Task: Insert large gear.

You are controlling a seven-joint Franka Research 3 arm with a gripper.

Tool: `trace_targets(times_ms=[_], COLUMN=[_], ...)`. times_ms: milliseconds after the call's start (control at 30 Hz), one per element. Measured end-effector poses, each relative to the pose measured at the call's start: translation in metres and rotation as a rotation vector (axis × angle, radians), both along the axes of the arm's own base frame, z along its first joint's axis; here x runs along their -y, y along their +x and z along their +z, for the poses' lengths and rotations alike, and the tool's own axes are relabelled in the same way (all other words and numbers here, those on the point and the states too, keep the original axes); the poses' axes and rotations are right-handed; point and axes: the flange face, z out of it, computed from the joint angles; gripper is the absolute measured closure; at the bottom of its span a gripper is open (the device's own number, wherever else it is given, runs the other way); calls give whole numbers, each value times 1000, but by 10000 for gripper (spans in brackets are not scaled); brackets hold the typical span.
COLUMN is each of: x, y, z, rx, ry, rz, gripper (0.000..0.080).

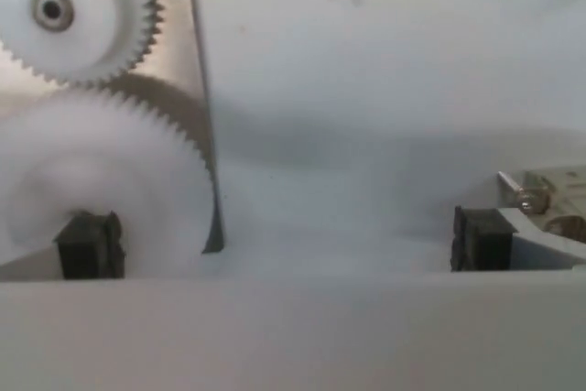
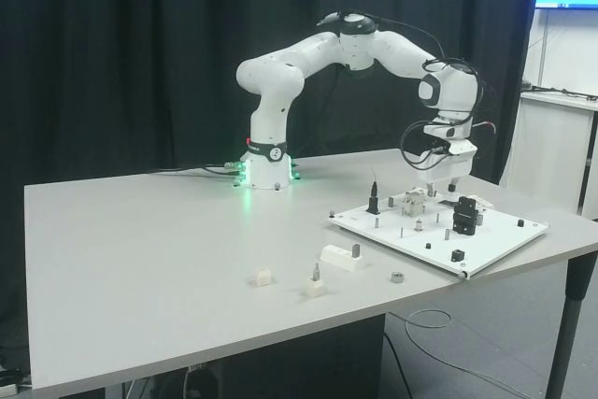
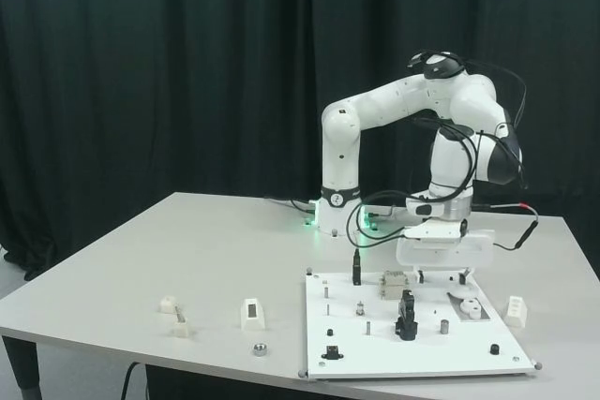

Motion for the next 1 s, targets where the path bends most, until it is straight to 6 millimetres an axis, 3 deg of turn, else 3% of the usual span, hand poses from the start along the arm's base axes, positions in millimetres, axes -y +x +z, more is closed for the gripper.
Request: trace_targets(times_ms=[1000], x=[-19], y=[-3], z=[-3], rx=[37], ry=[13], rz=[21], gripper=[3])
